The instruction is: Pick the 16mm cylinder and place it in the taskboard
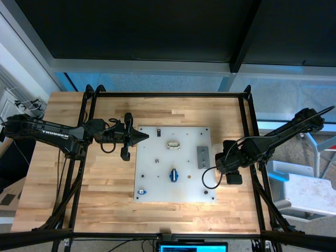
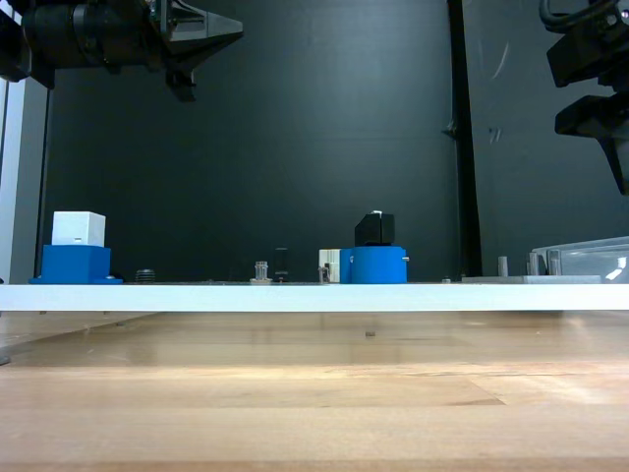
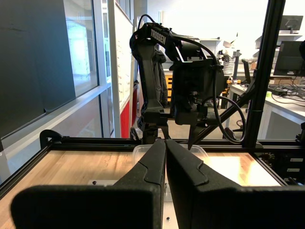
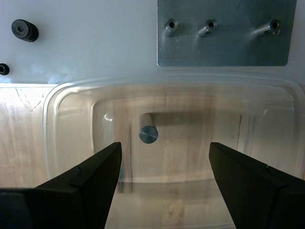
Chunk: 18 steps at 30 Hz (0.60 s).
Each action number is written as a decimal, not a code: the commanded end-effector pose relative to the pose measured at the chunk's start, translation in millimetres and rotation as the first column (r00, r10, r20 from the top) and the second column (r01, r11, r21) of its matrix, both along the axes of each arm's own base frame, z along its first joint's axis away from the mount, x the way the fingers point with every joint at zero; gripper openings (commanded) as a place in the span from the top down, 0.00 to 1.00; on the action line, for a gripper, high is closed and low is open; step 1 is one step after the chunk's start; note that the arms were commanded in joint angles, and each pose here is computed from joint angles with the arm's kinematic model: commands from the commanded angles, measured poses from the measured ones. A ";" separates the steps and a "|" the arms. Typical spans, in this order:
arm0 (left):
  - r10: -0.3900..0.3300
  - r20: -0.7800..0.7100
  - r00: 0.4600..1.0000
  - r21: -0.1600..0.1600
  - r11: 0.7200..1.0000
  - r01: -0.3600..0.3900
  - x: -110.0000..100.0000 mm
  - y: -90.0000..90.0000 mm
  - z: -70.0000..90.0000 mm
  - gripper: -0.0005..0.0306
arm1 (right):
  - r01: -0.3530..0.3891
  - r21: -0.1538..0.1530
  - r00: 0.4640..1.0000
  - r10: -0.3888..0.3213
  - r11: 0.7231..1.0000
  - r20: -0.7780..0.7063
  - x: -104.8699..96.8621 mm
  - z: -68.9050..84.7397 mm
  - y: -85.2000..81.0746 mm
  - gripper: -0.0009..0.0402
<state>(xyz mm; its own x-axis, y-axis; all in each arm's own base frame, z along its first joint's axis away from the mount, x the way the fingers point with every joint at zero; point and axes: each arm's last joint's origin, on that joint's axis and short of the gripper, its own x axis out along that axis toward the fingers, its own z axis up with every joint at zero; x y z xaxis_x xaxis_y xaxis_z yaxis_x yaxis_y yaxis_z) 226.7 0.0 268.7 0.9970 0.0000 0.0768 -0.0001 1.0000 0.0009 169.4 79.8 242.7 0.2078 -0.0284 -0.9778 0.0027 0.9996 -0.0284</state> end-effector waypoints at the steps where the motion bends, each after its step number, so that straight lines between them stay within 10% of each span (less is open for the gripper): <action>1: 0.000 0.000 1.000 0.000 1.000 0.000 0.1 0.0 -0.1 0.98 | 0.003 -0.020 1.000 -0.003 1.000 0.010 -0.1 -2.5 -0.2 0.36; 18: 0.000 0.000 1.000 0.000 1.000 0.000 0.1 0.0 -0.1 0.98 | 0.008 -0.006 1.000 -0.008 1.000 0.025 -2.5 -27.7 2.4 0.36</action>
<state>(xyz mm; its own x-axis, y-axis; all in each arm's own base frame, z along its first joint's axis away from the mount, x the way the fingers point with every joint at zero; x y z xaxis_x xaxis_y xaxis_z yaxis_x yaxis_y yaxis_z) 226.7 0.0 268.7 0.9970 0.0000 0.0768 0.0000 1.0000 0.0006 166.9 82.0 216.8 0.2269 -0.0385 -0.9732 0.0067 0.9993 -0.0380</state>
